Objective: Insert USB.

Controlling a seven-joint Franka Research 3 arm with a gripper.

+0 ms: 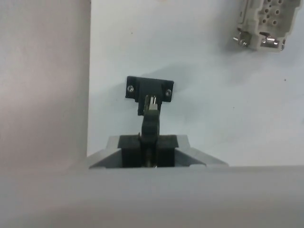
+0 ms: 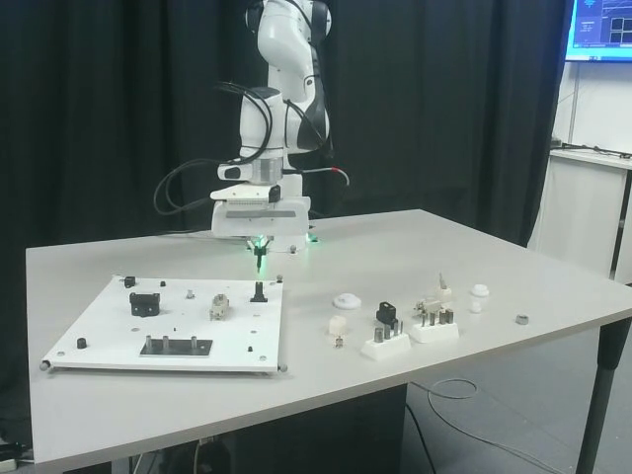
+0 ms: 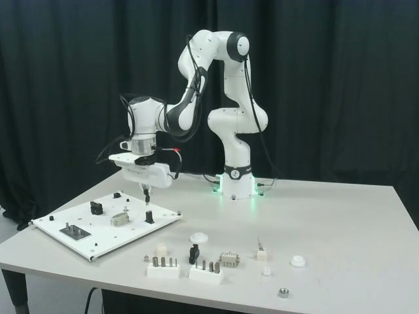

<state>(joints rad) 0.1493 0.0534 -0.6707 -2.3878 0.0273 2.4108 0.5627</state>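
Gripper: the white Franka arm's 2-finger gripper (image 1: 150, 142) hangs above the white board (image 2: 109, 341), its fingers (image 1: 130, 151) clamped on a black USB plug (image 1: 151, 124) that points straight down.
USB plug: held upright between the pads, its metal tip (image 1: 152, 101) sits directly over the opening of the black USB socket (image 1: 149, 91); from the wrist view it cannot be told whether the tip has entered the socket or hovers just above it.
USB socket: a small black block fixed to the board by 2 screws, standing near the board's far right edge in the first room view (image 2: 259, 291), directly beneath the plug.
Board: lies flat on the left part of the grey table (image 2: 434, 247), carrying several other fixtures, among them a grey multi-pin connector (image 1: 266, 26) near the socket and a black plate with 3 pegs (image 2: 175, 346) at the front.
Loose parts: 2 white holders with pegs (image 3: 162, 268) and a white round cap (image 3: 298, 261) sit on the table well apart from the board.
Arm base: shows green lights (image 3: 219, 190) where it meets the table.
Writing: a screen (image 2: 600, 28) in the upper right corner of the first room view shows text too small to read; no brand or label is legible elsewhere.
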